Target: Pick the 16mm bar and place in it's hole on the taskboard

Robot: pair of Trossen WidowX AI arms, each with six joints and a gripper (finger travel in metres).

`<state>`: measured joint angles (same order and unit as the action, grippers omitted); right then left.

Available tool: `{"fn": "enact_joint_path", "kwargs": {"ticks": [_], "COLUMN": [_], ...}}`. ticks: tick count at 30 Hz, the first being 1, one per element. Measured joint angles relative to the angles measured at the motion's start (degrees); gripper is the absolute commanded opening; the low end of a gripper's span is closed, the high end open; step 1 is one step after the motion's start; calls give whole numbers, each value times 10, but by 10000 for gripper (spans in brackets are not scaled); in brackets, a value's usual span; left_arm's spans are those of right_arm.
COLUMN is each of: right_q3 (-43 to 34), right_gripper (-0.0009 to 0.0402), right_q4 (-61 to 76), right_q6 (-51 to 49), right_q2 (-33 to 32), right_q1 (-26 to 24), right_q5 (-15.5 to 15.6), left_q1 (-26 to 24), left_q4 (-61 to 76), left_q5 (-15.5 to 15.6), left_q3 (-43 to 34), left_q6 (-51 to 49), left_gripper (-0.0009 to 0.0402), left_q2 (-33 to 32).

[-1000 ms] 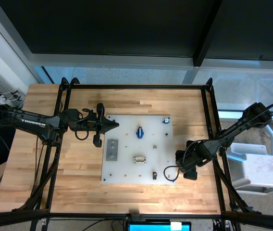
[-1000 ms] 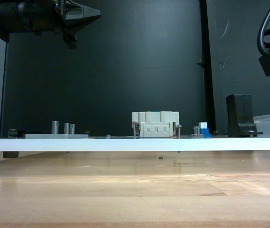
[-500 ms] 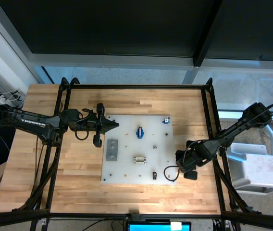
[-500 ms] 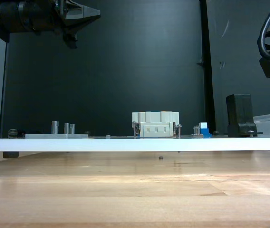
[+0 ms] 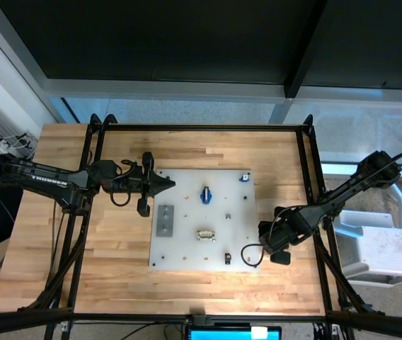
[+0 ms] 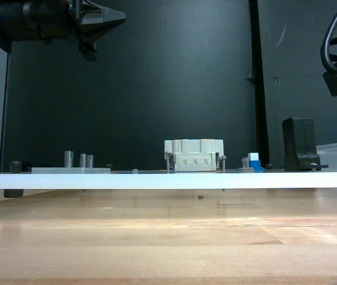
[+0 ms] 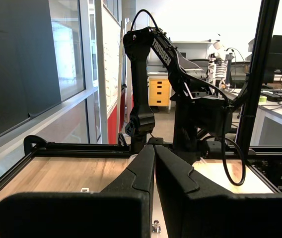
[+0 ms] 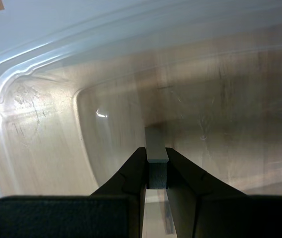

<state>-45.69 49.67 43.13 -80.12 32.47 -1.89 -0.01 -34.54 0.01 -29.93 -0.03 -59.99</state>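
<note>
- The right gripper (image 5: 277, 251) is hanging just off the right edge of the white taskboard (image 5: 187, 248), toward its near corner, over the wooden table (image 5: 116, 283).
- In the right wrist view its jaws are clamping down on the 16mm bar (image 8: 156, 141). The grey piece is sitting pinched between the two black fingers (image 8: 131, 173), with its end poking out past the tips.
- So the bar is being held in the air, off to the side of the board and not sitting in any hole.
- Behind the bar a clear plastic bin (image 8: 41, 99) is showing, with wood grain coming through its bottom. I can't tell whether the bar is touching the bin or not.
- From the low view, the right gripper is only peeking in at the right edge, and it's sitting well above board level.
- The left gripper (image 5: 165, 183) is hovering over the board's far-left corner, pointing across toward the right arm (image 7: 146, 74). In the low view it's floating high above the board.
- In the left wrist view, its jaws are pressing together with nothing between them.
- On the board itself:
  - a grey metal block (image 5: 165, 219) is lying near the left edge, with three short pegs (image 6: 83, 160) standing up on it
  - a beige connector (image 5: 205, 234) is sitting around the middle
  - a blue part (image 5: 206, 194) is sitting farther back
  - a small black block (image 5: 227, 256) is standing near the front edge
</note>
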Motion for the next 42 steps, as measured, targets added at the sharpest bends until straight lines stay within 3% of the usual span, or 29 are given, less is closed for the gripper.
{"fn": "enact_joint_path", "kwargs": {"ticks": [11,26,42], "right_q3": [-100,-267,-279], "right_gripper": [2,2,2], "right_q4": [122,221,224], "right_q6": [-26,-105,-195], "right_q2": [11,12,8], "right_q1": [-9,-127,-245], "right_q5": [2,4,19], "left_q1": [0,0,0], "left_q4": [0,0,0], "left_q5": [0,0,0], "left_q3": [0,0,0], "left_q6": [0,0,0], "left_gripper": [0,0,0], "left_q2": [0,0,0]}}
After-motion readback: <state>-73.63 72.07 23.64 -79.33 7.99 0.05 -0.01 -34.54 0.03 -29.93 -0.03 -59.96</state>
